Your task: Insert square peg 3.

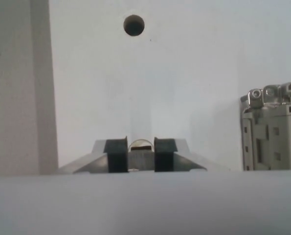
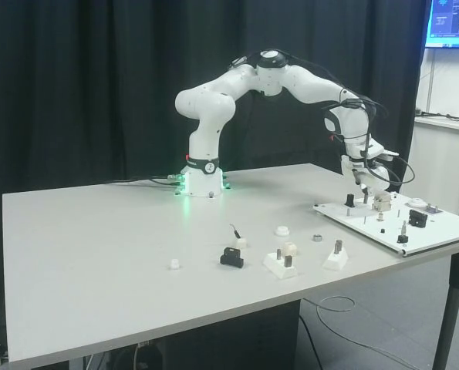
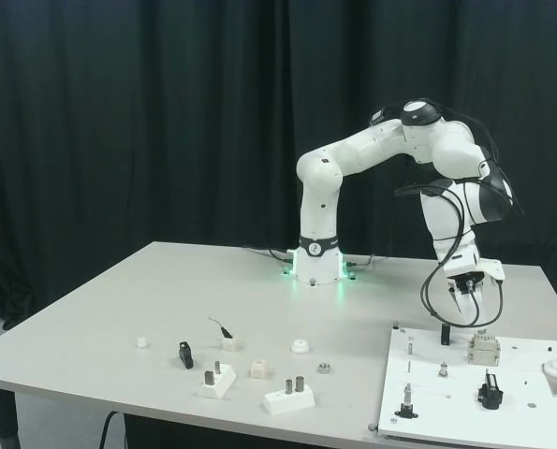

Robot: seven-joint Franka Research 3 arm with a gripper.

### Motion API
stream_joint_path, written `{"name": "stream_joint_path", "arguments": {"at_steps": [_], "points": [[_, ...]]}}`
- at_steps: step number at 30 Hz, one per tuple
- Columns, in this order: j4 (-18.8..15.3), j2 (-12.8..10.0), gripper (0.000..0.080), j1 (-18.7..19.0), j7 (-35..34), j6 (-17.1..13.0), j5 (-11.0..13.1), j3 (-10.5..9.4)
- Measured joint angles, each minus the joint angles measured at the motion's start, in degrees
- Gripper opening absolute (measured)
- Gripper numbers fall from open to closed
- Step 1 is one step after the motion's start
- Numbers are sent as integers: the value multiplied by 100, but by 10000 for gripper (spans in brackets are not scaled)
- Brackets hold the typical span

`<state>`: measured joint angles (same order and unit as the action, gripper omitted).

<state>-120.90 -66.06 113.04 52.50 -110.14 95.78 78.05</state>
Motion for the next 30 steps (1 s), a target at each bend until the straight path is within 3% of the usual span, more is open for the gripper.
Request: {"name": "stream_joint_path", "arguments": {"at_steps": [30], "points": [[-28,0,110,27,273,1,-1,10]]}}
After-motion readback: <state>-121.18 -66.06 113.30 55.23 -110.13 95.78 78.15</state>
